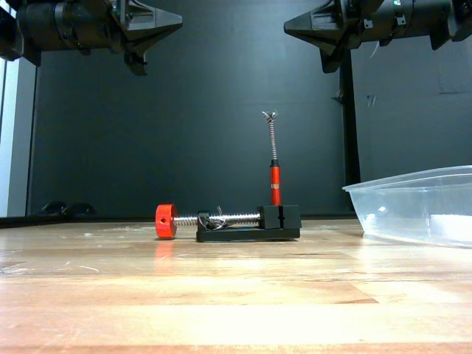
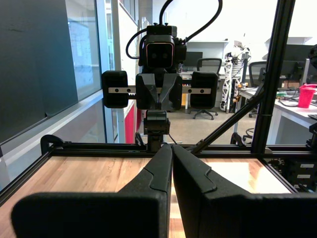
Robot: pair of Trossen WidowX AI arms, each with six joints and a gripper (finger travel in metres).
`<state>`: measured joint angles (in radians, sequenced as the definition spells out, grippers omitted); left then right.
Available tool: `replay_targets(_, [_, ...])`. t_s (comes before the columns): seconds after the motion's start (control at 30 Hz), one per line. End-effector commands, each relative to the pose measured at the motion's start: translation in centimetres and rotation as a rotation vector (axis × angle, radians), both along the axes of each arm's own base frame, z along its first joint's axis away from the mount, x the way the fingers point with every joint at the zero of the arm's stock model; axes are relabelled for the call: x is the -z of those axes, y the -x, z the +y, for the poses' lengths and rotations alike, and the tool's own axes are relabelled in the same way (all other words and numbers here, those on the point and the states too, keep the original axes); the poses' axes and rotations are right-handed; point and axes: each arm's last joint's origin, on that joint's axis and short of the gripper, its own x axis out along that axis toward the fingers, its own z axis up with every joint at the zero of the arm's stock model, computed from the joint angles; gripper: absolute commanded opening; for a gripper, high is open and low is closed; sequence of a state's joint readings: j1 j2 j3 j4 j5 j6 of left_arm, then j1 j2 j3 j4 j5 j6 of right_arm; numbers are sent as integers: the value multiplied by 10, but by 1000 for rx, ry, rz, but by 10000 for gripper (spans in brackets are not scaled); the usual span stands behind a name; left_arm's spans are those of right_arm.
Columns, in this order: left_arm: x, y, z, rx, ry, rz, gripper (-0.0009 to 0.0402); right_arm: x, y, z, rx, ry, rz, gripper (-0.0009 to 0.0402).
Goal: Pick the RCA connector and install on taskboard
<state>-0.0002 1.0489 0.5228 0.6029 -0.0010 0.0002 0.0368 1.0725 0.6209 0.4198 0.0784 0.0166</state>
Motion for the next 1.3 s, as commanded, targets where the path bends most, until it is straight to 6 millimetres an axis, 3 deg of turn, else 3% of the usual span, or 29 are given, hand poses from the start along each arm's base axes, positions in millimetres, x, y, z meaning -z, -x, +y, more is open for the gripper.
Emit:
replay_targets(0.03, [0, 0, 0, 0, 0, 0, 0, 0, 0, 0, 0, 0, 5, 0])
replay_targets(1.3, [0, 0, 0, 0, 0, 0, 0, 1, 0, 0, 0, 0, 15, 0])
